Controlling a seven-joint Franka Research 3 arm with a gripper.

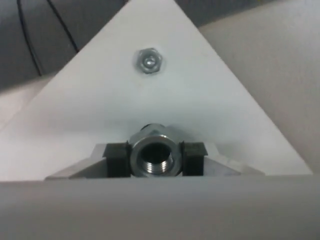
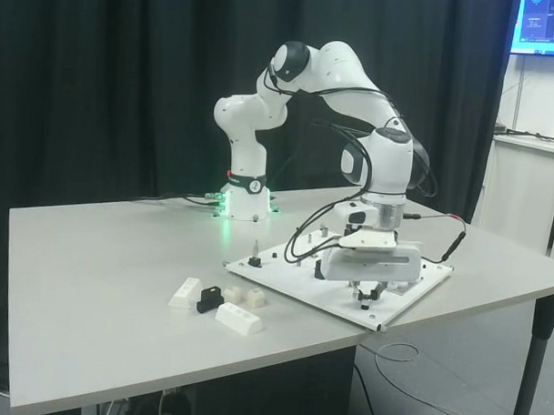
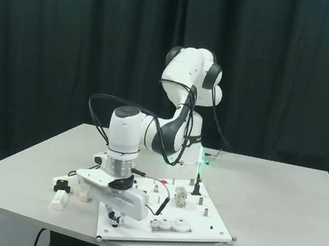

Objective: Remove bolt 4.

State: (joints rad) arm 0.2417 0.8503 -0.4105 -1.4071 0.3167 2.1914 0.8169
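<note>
Right now the white arm (image 2: 354, 92) is bent low over the white board (image 2: 283, 285), which lies flat on the grey table (image 2: 102, 256). The gripper (image 1: 155, 159) sits at the corner of the board farthest from the arm's base (image 2: 243, 202), its black fingers (image 1: 116, 156) closed on a grey threaded bolt (image 1: 155, 156) standing on the board. Just beyond that bolt, nearer the board's corner tip, a hex nut (image 1: 148, 61) lies fixed in the surface. Off the board, on the table beside its edge, a few white blocks (image 2: 239, 317) and a small black piece (image 2: 208, 301) lie close together. Green light (image 2: 224, 203) glows at the arm's base.
</note>
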